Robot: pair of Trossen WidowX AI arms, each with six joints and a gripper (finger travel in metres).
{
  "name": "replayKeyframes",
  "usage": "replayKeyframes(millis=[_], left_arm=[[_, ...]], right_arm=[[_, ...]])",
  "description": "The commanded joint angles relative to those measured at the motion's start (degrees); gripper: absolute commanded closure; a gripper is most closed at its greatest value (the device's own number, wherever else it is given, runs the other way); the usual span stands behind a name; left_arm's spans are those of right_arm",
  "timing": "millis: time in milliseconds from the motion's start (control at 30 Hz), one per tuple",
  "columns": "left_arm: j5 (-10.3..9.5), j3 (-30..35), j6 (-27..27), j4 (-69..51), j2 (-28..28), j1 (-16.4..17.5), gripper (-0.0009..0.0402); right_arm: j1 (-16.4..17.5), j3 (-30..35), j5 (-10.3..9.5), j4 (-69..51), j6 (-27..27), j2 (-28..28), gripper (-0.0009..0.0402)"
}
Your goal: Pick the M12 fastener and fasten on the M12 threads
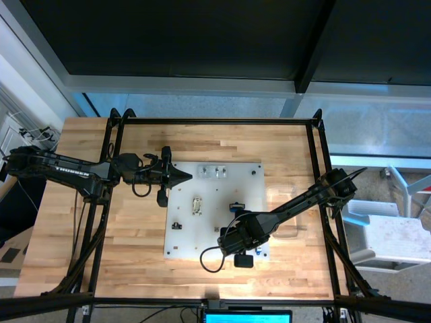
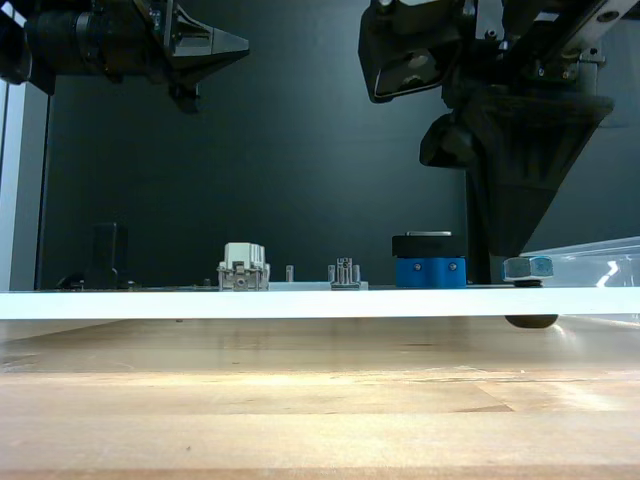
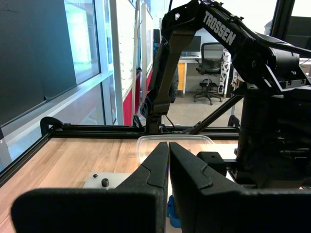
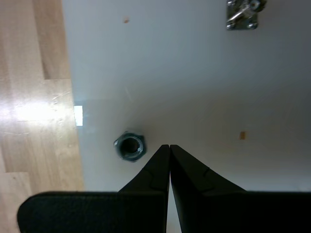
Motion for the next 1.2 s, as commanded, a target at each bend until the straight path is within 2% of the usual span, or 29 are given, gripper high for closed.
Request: replayKeyframes(millis=[33,233,267,300,333,367,467,500,533,733,867,967,1100,1200], left_arm=[[0.0,0.02,0.0,0.02,0.02,0.02,0.0393],[0.0,0.02,0.0,0.0,0.02,0.0,0.0393],[0.02,0.02,0.0,0.02,0.02,0.02,0.0393],[0.0,0.02,0.0,0.02,0.02,0.0,0.0393],[0.0,0.02,0.0,0.02,0.02,0.0,0.0393],[0.0,0.02,0.0,0.02,0.02,0.02,0.0393],[0.0,0.02,0.0,0.02,0.02,0.0,0.0393],[0.0,0.02,0.0,0.02,0.02,0.02,0.0393],[0.0,0.02,0.0,-0.02,0.02,0.0,0.0393],[0.0,0.02,0.0,0.0,0.02,0.02,0.0393],[0.0,0.02,0.0,0.02,0.02,0.0,0.0393],[0.0,0.02,0.0,0.0,0.02,0.02,0.0393],[0.0,0.02,0.0,0.02,0.02,0.0,0.0393],[0.0,0.02,0.0,0.0,0.02,0.02,0.0393]], right_arm=[[0.09,-0.11,-0.52,0.44,-0.11,0.76,0.0393],[0.04,-0.15,-0.61,0.66,-0.11,0.81,0.0393],[0.04,-0.15,-0.92,0.66,-0.15,0.81,0.0393],[0.04,-0.17,-2.23,0.68,-0.26,0.81,0.0393],[0.04,-0.22,-4.09,0.7,-0.48,0.79,0.0393],[0.04,-0.24,-6.78,0.72,-0.9,0.81,0.0393],[0.04,-0.24,-18.78,0.57,-4.74,0.55,0.0393],[0.04,-0.24,-20.9,0.39,-5.11,0.42,0.0393],[0.04,-0.24,-21.4,0.2,-5.16,0.24,0.0393],[0.04,-0.22,-14.53,-0.96,-4.57,-0.35,0.0393],[0.02,-0.22,-10.32,-0.9,-2.32,-0.55,0.0393],[-0.02,-0.24,-5.95,-0.92,-0.17,-0.61,0.0393],[-0.02,-0.24,-1.2,-0.7,2.08,-0.17,0.0393],[-0.02,-0.28,-0.96,0.44,2.69,0.26,0.0393]])
